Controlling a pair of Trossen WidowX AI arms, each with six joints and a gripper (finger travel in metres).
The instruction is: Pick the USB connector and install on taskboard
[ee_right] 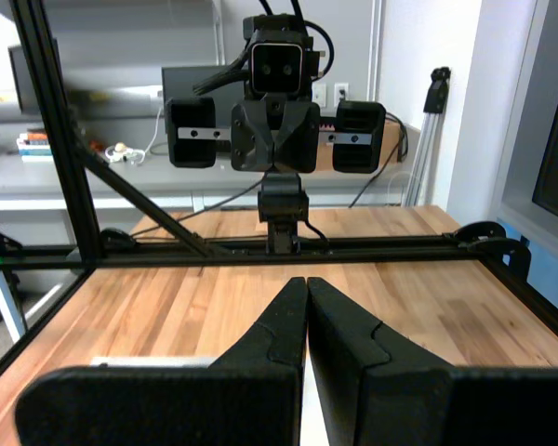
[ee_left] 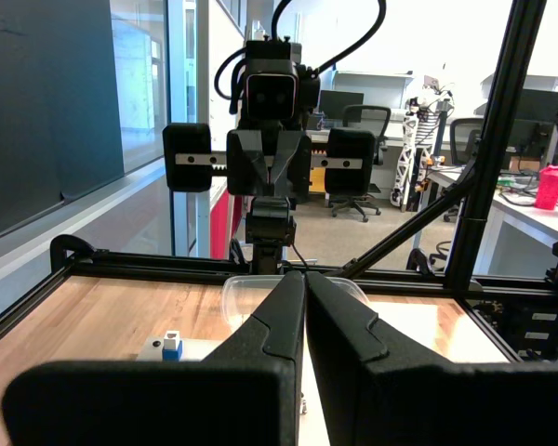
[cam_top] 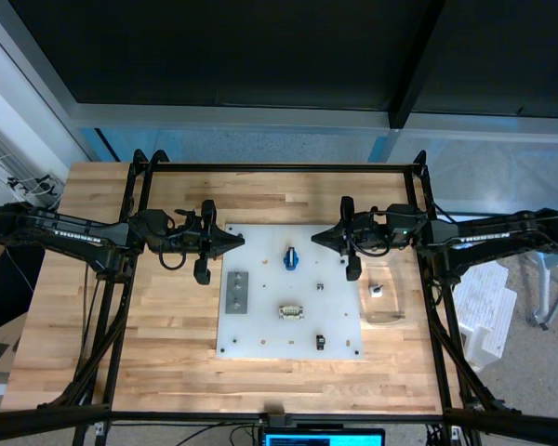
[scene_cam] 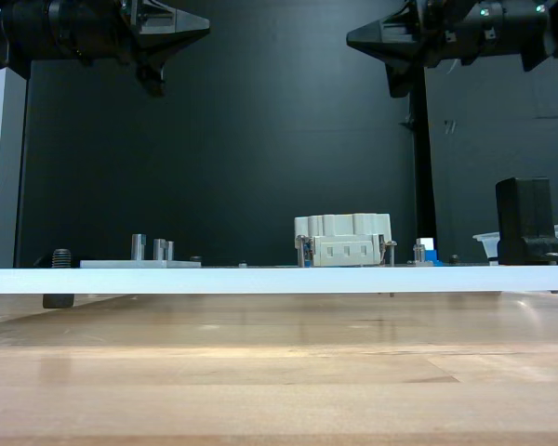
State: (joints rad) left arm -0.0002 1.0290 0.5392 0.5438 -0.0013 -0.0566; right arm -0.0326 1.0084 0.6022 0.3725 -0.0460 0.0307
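evidently parked, the black left gripper [cam_top: 238,240] and right gripper [cam_top: 318,237], each pinched closed and empty, hover mid-frame above the flat white square taskboard [cam_top: 260,321], keeping it unobstructed.

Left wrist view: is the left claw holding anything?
No: left claw, shut and empty, hangs over the taskboard, at left; right claw, at right.

Light: even, overhead; table [cam_top: 167,200] bright, shadows soft. Low view: black backdrop [scene_cam: 279,139], near table edge blurred; left claw [scene_cam: 205,26] and right claw [scene_cam: 351,39], high, read as silhouettes.
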